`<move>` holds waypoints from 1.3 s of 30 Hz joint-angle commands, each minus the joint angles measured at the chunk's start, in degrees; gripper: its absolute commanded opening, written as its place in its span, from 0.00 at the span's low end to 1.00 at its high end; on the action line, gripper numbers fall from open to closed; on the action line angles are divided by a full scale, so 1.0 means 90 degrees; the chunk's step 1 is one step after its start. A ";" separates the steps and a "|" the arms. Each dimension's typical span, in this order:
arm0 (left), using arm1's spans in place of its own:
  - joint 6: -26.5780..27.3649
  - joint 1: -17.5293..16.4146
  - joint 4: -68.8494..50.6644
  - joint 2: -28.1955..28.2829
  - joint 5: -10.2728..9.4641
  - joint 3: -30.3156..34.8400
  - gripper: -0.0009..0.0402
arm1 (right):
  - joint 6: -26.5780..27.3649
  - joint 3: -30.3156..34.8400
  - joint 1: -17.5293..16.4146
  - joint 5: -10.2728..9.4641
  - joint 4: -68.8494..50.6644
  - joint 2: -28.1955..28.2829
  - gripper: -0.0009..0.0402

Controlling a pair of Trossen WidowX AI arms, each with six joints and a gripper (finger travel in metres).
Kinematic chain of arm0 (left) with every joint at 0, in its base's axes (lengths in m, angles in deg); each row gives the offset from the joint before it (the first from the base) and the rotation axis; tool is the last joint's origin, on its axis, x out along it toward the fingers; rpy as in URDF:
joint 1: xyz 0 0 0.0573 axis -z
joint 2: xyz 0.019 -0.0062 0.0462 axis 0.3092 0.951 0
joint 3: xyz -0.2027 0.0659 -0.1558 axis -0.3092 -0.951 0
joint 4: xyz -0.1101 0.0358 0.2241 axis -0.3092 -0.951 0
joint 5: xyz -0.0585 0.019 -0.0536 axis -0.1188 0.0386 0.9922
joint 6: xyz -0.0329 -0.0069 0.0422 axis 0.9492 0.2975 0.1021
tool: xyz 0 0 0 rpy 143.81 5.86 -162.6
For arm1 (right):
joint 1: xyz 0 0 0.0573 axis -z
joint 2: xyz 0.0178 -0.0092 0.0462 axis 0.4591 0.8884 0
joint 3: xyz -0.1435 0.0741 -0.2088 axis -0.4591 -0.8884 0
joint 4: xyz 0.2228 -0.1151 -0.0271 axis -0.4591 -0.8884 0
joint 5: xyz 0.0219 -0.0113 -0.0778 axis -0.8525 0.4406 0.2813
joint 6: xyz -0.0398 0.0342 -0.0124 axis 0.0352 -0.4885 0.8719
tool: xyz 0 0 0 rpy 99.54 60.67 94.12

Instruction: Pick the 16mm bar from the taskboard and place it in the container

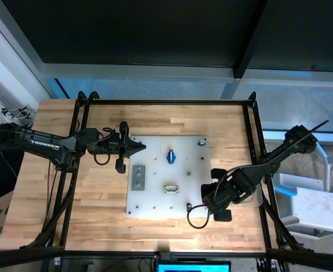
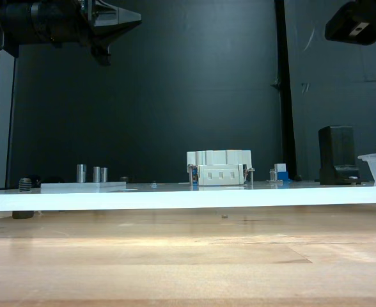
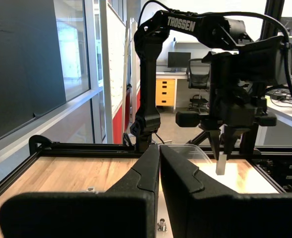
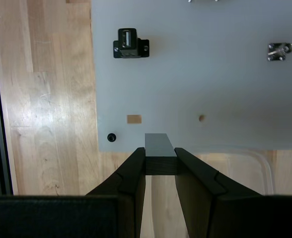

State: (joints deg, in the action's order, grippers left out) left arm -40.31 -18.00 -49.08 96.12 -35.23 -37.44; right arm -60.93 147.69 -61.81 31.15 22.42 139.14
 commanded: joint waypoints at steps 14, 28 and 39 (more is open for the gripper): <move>-0.0002 0.0000 0.0000 0.0002 0.0000 0.0000 0.02 | -0.0644 -0.1054 -0.0010 -0.0007 0.0017 -0.0916 0.04; -0.0002 0.0000 0.0000 0.0002 0.0000 0.0000 0.02 | -0.1044 -0.2220 -0.0034 -0.0027 0.0175 -0.1739 0.04; -0.0002 0.0000 0.0000 0.0002 0.0000 0.0000 0.02 | -0.1207 -0.2752 -0.0039 -0.0073 0.0333 -0.2045 0.04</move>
State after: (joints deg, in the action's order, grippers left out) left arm -40.34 -18.00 -49.08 96.14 -35.26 -37.47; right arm -71.86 122.90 -62.16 30.48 25.45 120.69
